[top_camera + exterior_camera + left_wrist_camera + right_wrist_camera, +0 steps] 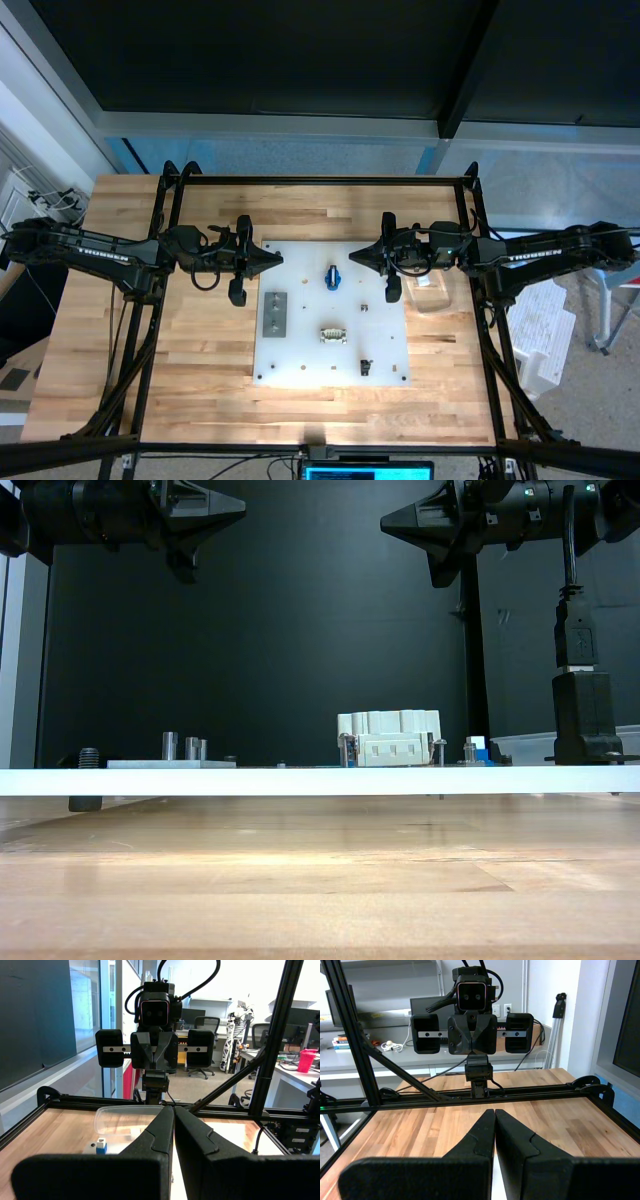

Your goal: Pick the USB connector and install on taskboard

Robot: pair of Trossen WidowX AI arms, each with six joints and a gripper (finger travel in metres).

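Left gripper (277, 257) fingers pressed together, empty, over flat white square taskboard (300, 350) far-left | right gripper (353, 257) likewise, far-right | black USB connector (577, 630) upright in small black socket (585, 718), near-right | likely light, stiff, slick: pinch moulded body, not cable

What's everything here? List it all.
taskboard: one, white, on the wooden table
grey block: one, grey, board's left
blue knob: one, blue, board's far middle
multi-pin socket: one, metal, board's centre
small socket: one, black, board's near right
USB connector: one, black, upright in that socket
tub: one, clear, right of the board
left hand: one, black, shut, over board's far-left edge
right hand: one, black, shut, over board's far right
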